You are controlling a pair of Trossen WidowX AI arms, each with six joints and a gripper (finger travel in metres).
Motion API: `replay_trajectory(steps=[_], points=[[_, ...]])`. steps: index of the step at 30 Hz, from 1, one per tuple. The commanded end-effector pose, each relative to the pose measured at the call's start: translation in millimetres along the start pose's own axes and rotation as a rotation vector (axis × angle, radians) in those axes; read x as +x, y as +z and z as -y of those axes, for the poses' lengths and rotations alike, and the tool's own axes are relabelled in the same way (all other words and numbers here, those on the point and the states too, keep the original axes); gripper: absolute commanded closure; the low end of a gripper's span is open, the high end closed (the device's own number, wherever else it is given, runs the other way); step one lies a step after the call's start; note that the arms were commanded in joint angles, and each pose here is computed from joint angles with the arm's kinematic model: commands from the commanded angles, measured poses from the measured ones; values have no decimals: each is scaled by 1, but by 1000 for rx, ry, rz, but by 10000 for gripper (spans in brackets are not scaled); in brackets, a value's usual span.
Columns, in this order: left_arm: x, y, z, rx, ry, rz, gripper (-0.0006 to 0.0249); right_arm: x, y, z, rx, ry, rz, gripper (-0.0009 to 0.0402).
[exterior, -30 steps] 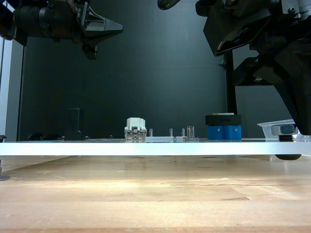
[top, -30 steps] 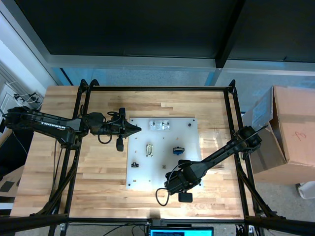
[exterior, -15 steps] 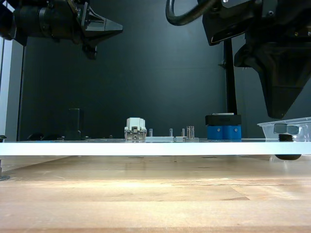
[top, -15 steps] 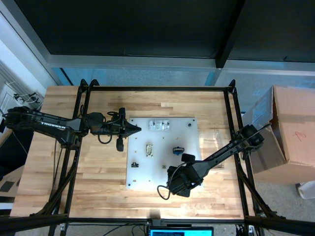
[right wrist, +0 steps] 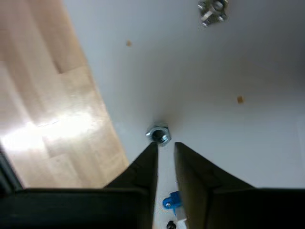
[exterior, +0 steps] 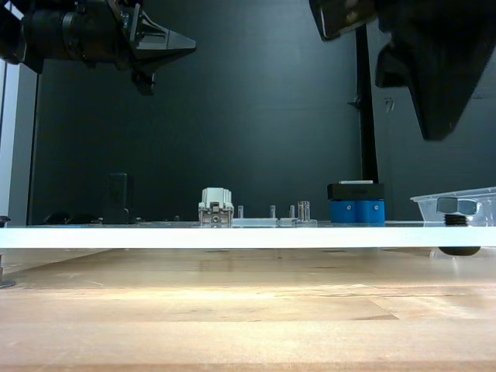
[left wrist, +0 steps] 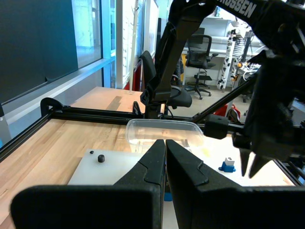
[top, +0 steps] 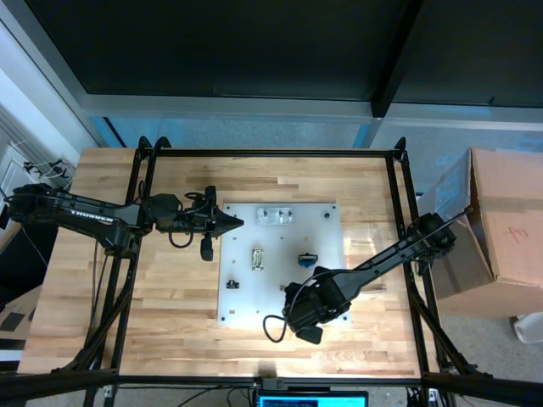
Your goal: Unfasten the M12 nut and place it in the container
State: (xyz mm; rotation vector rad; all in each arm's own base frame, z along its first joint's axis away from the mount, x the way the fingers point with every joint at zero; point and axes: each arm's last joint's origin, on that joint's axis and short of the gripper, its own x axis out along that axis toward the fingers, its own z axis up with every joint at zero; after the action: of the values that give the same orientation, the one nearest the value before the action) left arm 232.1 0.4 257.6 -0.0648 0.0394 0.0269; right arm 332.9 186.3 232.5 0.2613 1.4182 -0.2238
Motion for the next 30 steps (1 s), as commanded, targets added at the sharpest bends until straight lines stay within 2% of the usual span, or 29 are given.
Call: replay_trajectory(steps=[1,7,13,18,21,30], points=[[0,0,0,0,0,0,243,-5,2,-1,-6,11,2,288],[0,0,0,0,0,0,243,-2,3,0,24,3,-6,203],[0,0,0,0,0,0,243,11,6,0,74,-21,-23,159],[0,0,0,0,0,0,243,23,7,2,75,-40,-34,154],[0,0,0,0,0,0,243,31,7,4,78,-31,-24,156],[0,0,0,0,0,0,243,47,2,8,79,-31,-34,187]])
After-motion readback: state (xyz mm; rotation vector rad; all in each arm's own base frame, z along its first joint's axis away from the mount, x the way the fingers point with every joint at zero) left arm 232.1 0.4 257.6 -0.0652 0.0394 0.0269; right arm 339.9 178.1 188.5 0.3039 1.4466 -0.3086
